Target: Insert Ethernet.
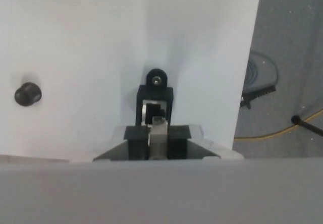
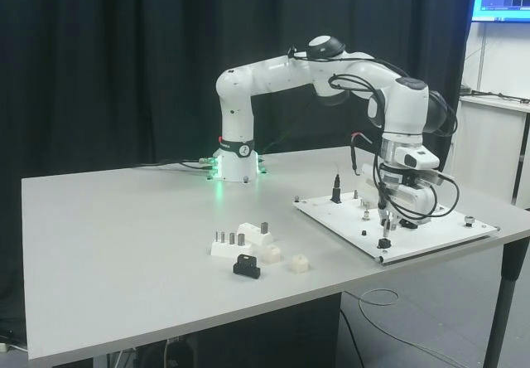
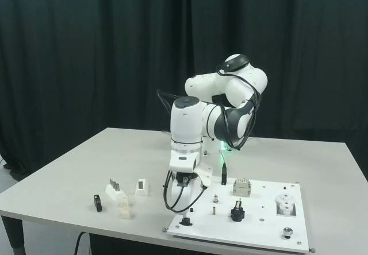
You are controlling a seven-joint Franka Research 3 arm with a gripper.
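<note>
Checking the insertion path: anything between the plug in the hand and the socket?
Nothing. In the wrist view the plug sits right at the mouth of the black socket, with no object between them. The room views cannot settle it.

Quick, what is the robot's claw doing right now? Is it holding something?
Gripper: shut on the Ethernet plug, right at the black socket on the white board.
</note>
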